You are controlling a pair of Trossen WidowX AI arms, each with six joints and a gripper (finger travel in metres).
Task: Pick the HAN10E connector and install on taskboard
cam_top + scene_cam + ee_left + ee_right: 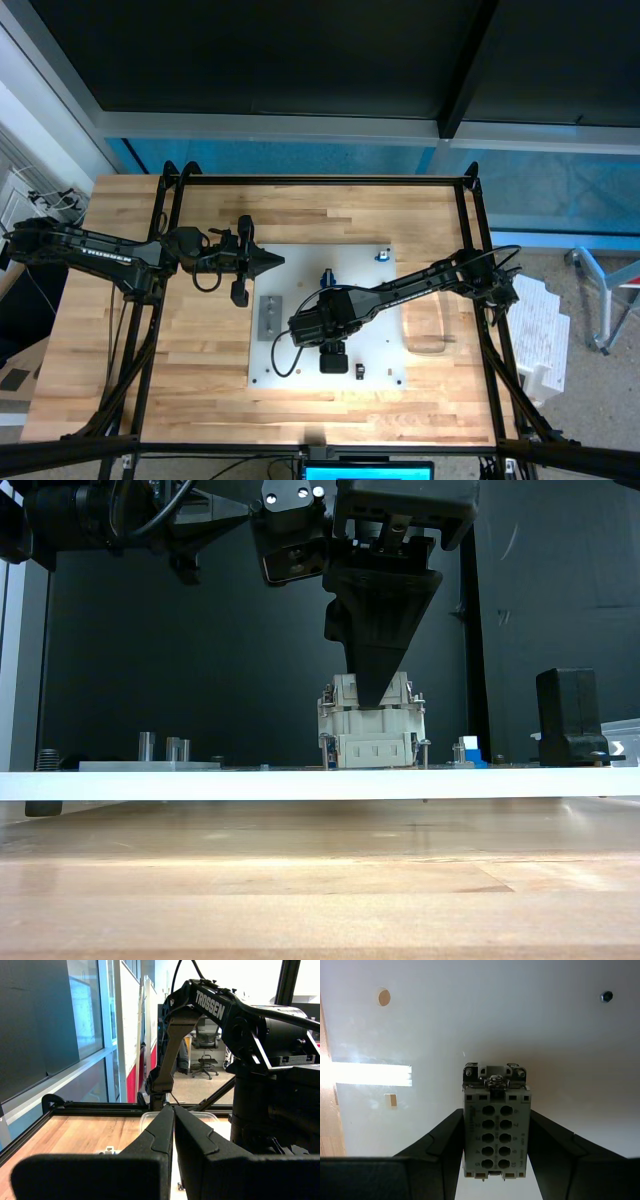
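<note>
The HAN10E connector (495, 1127), a grey-beige block with two rows of round holes in its face, sits between the fingers of my right gripper (495, 1147), which is shut on its long sides. In the low view my right gripper (376, 685) points straight down and the connector (372, 735) stands upright with its base at the surface of the white taskboard (250, 783). This is near the middle of the taskboard (290, 372). My left gripper (268, 260) hovers shut and empty over the board's far left corner; its fingertips (167, 1125) press together.
On the board are a grey metal block (268, 315) left of the right gripper, a blue part (383, 254) at the far right corner, and a small black part (360, 371) near the front. A black block (570, 718) stands right of the connector. A clear tray (432, 325) lies right of the board.
</note>
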